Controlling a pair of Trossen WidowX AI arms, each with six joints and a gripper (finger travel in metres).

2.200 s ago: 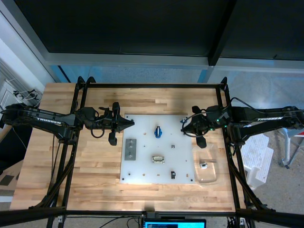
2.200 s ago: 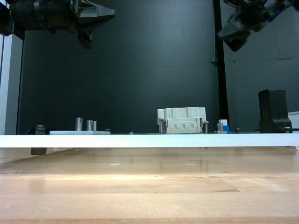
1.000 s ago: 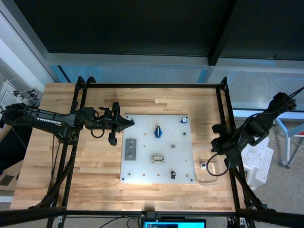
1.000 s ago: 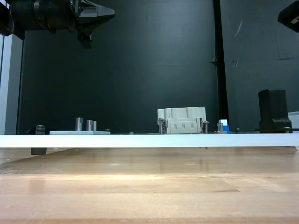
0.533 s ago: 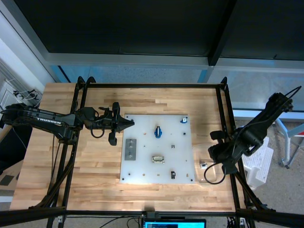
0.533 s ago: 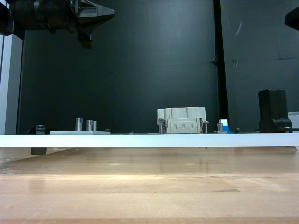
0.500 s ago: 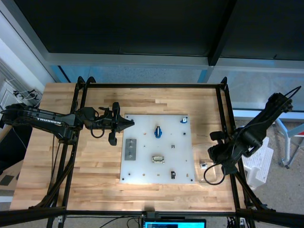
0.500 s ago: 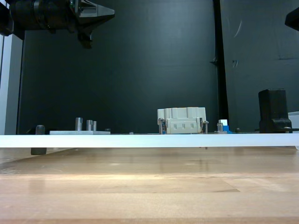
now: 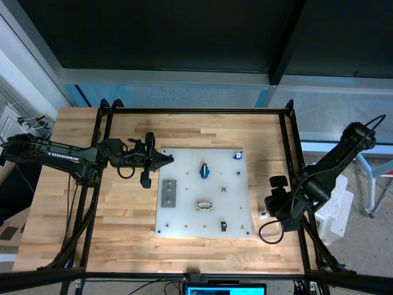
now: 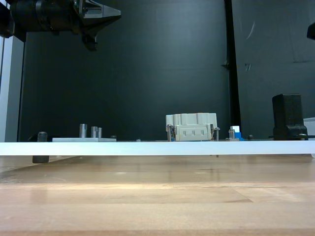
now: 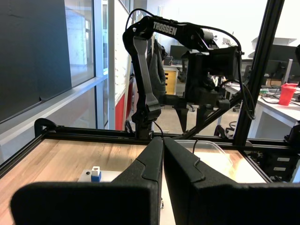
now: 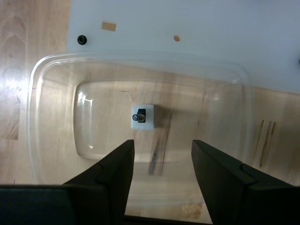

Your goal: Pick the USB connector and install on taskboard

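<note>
Fingers (image 12: 115,171) spread wide and empty, the right gripper (image 12: 161,146) hovers over a clear tray (image 12: 33,93); we see the USB connector (image 12: 138,115) lying inside, below the gap. The left gripper (image 9: 167,158) hangs closed above the taskboard (image 9: 184,166) corner.

Board (image 9: 184,218) sits mid-table (image 9: 116,239). On it: metal block (image 9: 168,192) at the left, socket (image 9: 204,206) in the centre, small fitting (image 9: 204,171) behind the socket, USB connector (image 9: 224,227) by the near edge, right of the socket. Tray (image 12: 35,93) lies just beside the board's right edge, with a small block (image 12: 142,116) inside it, near the middle. Right gripper (image 12: 161,145) hangs over the tray. Left gripper (image 9: 167,158) hangs high over the board's far-left corner.
</note>
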